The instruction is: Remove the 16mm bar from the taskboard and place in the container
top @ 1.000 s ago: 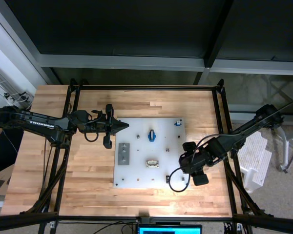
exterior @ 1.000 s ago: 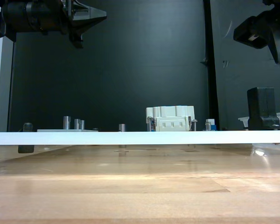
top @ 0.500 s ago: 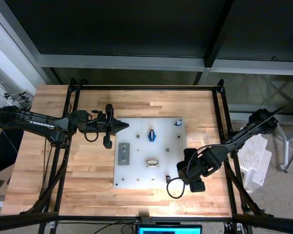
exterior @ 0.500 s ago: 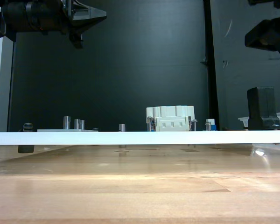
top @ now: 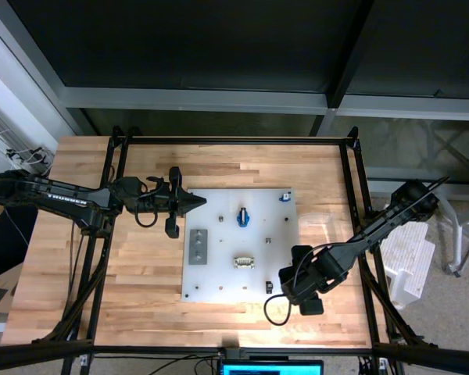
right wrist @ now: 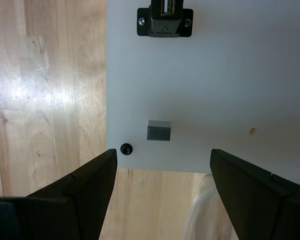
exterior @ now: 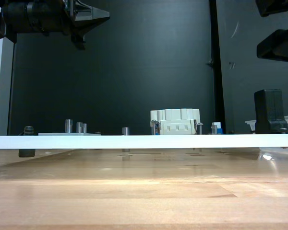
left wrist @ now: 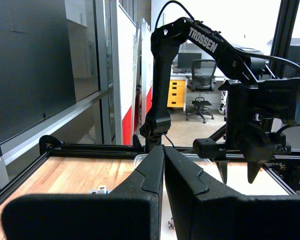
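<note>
The white taskboard (top: 219,266) lies mid-table. In the right wrist view the 16mm bar (right wrist: 158,130) stands as a short grey stub near the taskboard's (right wrist: 215,90) corner, between a small black square part (right wrist: 165,21) and the board's edge. My right gripper (right wrist: 162,152) hangs open above it, with a finger (right wrist: 95,185) on either side and not touching. In the high view that gripper (top: 288,283) covers the bar. The clear container (top: 316,223) sits on the wood just off the board's right edge. My left gripper (top: 200,201) is shut and held high over the board's far left corner.
On the board are a grey block (top: 198,246), a blue knob (top: 243,216), a pale connector (top: 245,262) and small pegs. A black screw (right wrist: 125,148) marks the board's corner. Black frame rails (top: 352,195) border the table.
My right arm has swung toward the table's near edge and now sits over the board's near right corner, uncovering the container. The left arm has not moved.
</note>
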`<action>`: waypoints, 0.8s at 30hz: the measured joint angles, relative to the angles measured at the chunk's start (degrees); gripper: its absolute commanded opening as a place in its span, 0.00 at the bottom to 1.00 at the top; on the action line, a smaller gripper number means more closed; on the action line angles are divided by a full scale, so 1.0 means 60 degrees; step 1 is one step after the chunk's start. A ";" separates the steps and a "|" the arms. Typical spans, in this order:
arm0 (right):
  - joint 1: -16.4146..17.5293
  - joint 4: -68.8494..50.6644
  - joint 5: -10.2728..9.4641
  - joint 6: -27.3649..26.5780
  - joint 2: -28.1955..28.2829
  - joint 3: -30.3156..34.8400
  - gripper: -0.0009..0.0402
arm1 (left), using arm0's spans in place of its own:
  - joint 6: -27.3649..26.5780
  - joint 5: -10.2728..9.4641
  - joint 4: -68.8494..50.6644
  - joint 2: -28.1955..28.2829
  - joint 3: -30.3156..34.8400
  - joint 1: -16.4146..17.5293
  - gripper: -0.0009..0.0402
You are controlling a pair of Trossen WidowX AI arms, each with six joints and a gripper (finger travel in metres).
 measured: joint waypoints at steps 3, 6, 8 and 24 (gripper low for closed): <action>0.0011 0.0106 0.0004 0.0025 0.0135 0.0000 0.65 | 0.0000 0.0000 0.0004 0.0000 0.0000 0.0000 0.02; 0.0040 0.0142 -0.0018 0.0022 0.0248 0.0000 0.65 | 0.0000 0.0000 0.0000 0.0004 0.0004 0.0000 0.02; 0.0055 0.0149 -0.0018 0.0022 0.0295 0.0000 0.65 | 0.0000 0.0000 0.0004 0.0000 0.0000 0.0000 0.02; 0.0120 0.0171 -0.0033 0.0004 0.0346 -0.0073 0.65 | 0.0000 0.0000 0.0004 0.0000 0.0000 0.0000 0.02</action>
